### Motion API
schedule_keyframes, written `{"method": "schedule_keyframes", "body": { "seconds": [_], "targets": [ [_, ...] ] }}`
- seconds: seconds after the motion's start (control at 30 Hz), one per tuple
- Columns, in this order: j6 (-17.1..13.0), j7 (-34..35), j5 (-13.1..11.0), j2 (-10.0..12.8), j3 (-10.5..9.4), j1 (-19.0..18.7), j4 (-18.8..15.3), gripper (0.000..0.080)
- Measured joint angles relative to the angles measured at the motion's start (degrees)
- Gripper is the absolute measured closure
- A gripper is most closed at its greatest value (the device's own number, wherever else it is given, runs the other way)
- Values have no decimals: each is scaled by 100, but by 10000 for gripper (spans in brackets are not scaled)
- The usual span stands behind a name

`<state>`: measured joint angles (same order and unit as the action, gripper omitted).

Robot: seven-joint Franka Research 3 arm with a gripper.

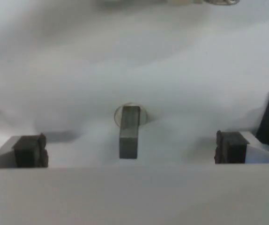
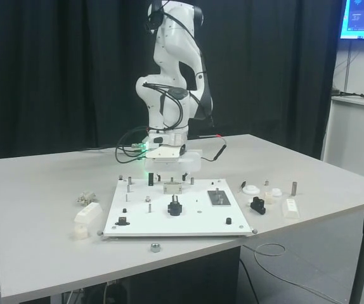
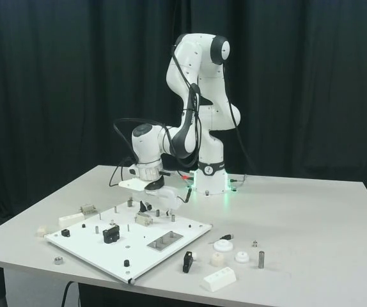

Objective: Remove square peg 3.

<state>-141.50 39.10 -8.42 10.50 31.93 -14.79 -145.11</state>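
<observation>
In the wrist view a grey square peg (image 1: 129,136) stands upright in a round socket on the white board (image 1: 181,84). My gripper (image 1: 130,150) is open, with one black fingertip (image 1: 29,151) on each side of the peg and wide gaps between them and it. In the room views the gripper (image 2: 168,178) (image 3: 150,206) hangs low over the far part of the white board (image 2: 195,218) (image 3: 94,249), pointing straight down. The peg is too small to pick out there.
On the board stand a black clip (image 2: 174,207), a grey metal plate (image 2: 218,197) and several small pegs. Beside the board lie a white block (image 2: 88,215), a nut (image 2: 156,247), a black part (image 2: 257,204), a grey cylinder (image 2: 293,188) and another white block (image 3: 218,279).
</observation>
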Motion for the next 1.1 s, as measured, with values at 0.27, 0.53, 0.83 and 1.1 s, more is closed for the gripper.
{"method": "schedule_keyframes", "body": {
  "seconds": [0.27, 0.53, 0.83, 1.1],
  "targets": [
    [1, -29, 19, 0, 5, 1, -4, 122],
    [3, -38, 19, 0, 5, 1, -4, 286],
    [8, -59, 17, 0, 3, 0, -4, 618],
    [8, -87, 16, 0, 0, -5, -4, 726]
  ]
}}
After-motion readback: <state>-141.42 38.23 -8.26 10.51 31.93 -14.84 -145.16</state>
